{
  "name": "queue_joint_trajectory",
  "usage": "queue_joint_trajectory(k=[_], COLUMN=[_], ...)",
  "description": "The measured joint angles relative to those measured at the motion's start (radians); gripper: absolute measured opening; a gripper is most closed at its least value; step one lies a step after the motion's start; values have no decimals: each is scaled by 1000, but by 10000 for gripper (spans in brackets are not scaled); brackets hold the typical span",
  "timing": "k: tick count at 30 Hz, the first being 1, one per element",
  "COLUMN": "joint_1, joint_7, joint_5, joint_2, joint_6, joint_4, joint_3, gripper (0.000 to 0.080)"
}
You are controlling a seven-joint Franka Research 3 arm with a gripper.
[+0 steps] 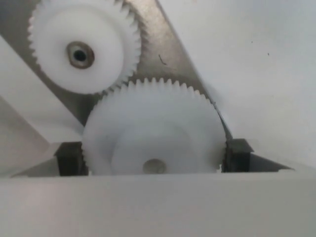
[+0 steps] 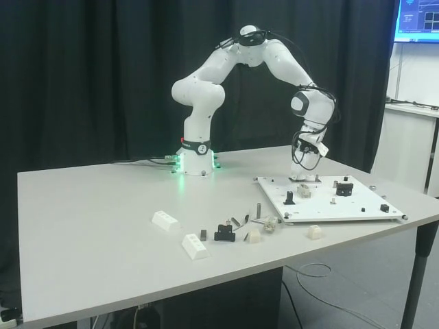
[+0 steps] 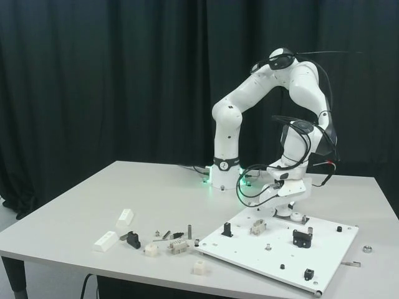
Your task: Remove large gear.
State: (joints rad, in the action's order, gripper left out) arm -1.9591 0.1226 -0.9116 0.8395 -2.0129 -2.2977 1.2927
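Note:
In the wrist view a large white gear (image 1: 153, 123) fills the middle, its teeth meshing with a second white gear (image 1: 79, 49) that sits on a metal shaft. Both rest over a grey metal plate (image 1: 165, 54). My gripper (image 1: 154, 157) is shut on the large gear, with one black fingertip (image 1: 69, 158) pressed on one side of its rim and the other on the opposite side. In the room views the gripper (image 2: 304, 177) (image 3: 283, 205) reaches down onto the far edge of the white board (image 2: 357, 209) (image 3: 249, 252). The gears themselves are hidden there by the hand.
Black fixtures (image 2: 343, 187) and small pegs stand on the board. Loose parts lie on the grey table beside it: two white blocks (image 2: 164, 219) (image 2: 194, 245), a black piece (image 2: 223, 233) and several small bits. The arm's base (image 2: 195, 154) stands at the back.

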Motion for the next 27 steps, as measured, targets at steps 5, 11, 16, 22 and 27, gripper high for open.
queue_joint_trajectory(k=[5, 11, 16, 22, 27], joint_1=[0, 0, -1, -16, -36], joint_7=[0, 0, 1, 1, 3], joint_5=[0, 0, 0, 3, 16], joint_2=[0, 0, 0, 0, 0], joint_6=[4, 10, 21, 51, 84], joint_4=[1, 2, 4, 7, 11], joint_3=[2, 7, 14, 51, 91], gripper=[597, 597, 597, 597, 597])
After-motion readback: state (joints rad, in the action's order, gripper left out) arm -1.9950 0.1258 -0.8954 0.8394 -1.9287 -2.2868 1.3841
